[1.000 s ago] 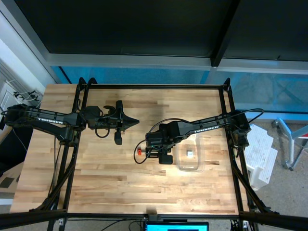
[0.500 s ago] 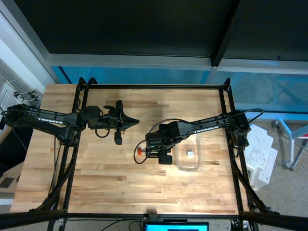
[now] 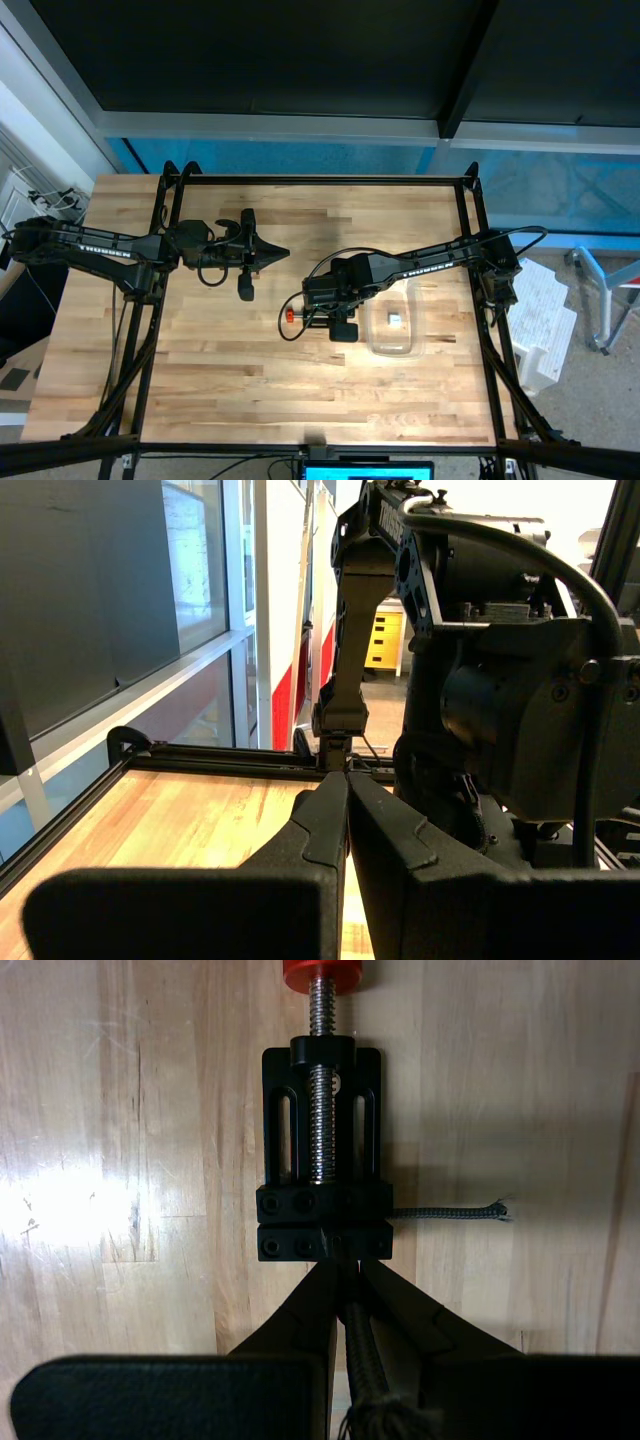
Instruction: Pick the usb-c connector and install on the hub
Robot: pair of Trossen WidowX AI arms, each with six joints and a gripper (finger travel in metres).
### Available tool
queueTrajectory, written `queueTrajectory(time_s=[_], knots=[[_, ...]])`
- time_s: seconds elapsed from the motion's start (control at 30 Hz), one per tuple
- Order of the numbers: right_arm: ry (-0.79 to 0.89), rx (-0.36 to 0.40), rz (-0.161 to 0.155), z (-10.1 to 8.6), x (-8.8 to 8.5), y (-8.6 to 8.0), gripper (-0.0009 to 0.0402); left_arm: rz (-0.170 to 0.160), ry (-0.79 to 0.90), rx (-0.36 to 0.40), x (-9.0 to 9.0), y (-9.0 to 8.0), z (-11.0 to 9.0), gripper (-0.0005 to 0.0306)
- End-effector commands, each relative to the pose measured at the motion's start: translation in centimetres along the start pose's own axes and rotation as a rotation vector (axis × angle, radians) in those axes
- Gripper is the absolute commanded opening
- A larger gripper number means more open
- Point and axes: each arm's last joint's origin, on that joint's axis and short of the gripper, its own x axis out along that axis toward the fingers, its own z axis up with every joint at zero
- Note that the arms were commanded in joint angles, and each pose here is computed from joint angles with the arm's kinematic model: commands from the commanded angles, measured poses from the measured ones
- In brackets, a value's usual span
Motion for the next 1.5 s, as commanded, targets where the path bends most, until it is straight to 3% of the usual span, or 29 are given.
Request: queueTrajectory(time_s=[0.03, 1.5], knots=[[-0.004, 0.000, 0.001, 0.02, 0.01, 0.02, 0.0000, 0.000, 0.000, 0.000, 0.00, 0.01, 0.01, 0.0000], [-0.006, -0.005, 0.002, -0.17, 0.75, 0.14, 0.0000, 0.000, 0.000, 0.000, 0.00, 0.01, 0.01, 0.0000]])
